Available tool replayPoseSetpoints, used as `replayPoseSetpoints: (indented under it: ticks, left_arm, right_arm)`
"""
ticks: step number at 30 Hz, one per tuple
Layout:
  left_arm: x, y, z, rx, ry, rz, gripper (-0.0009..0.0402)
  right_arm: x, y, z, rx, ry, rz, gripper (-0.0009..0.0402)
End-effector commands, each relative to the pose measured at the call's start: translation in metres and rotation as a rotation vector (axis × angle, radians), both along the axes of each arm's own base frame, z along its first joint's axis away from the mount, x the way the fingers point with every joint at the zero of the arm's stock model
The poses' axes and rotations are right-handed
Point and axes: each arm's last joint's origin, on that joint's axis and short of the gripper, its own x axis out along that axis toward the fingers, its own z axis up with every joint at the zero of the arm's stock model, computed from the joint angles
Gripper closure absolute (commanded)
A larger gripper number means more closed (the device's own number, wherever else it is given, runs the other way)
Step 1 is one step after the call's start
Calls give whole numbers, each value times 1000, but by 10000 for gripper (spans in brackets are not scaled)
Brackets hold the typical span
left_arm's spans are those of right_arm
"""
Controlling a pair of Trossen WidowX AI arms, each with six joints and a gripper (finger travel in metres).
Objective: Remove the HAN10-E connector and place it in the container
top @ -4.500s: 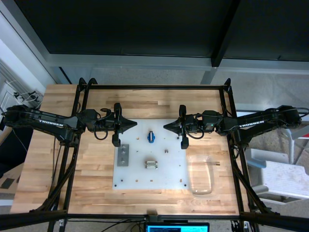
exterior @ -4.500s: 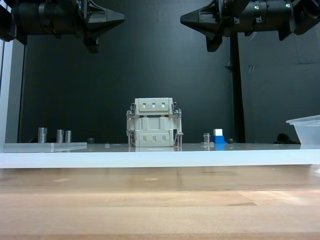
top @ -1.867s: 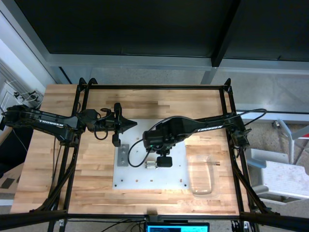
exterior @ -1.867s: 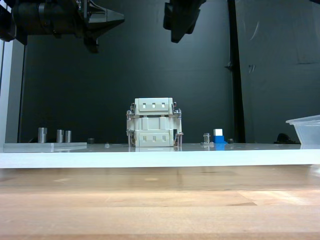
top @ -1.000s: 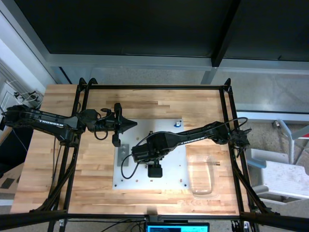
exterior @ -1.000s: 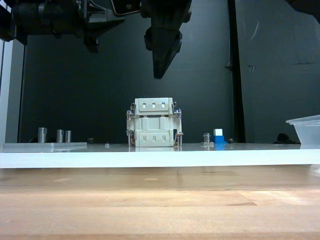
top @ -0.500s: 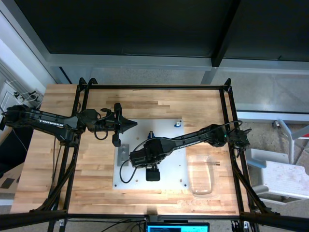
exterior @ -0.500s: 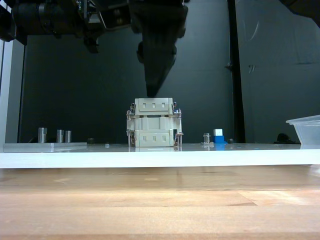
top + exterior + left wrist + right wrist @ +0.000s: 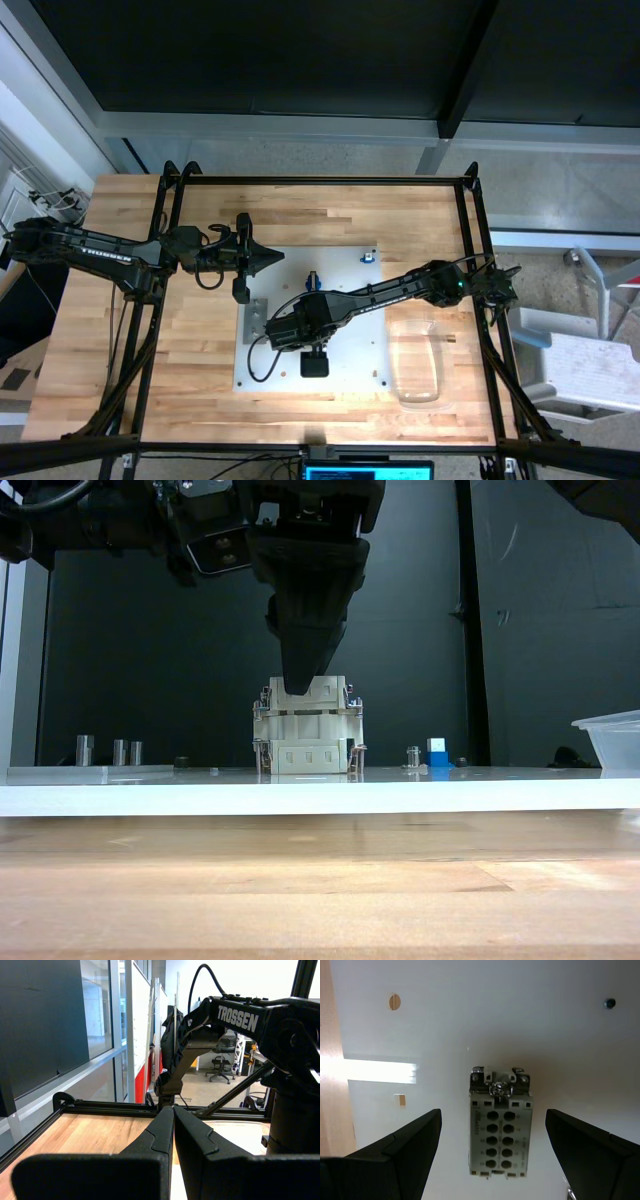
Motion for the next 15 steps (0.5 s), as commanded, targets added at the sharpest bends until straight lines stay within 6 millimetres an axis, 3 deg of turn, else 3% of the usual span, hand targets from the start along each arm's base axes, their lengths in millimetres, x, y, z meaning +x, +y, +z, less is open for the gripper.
replayPoseSetpoints:
  ticks: [1, 9, 15]
  left_arm:
    - [0, 0, 0, 0, 0, 0, 393]
    - [0, 0, 0, 0, 1, 0, 393]
    - [0, 0, 0, 0, 2, 0, 393]
  right_arm:
    - [0, 0, -1, -2, 6, 3, 101]
    - [-1, 0, -10, -7, 20, 4, 104]
    - [-1, 0, -9, -7, 17, 7, 132]
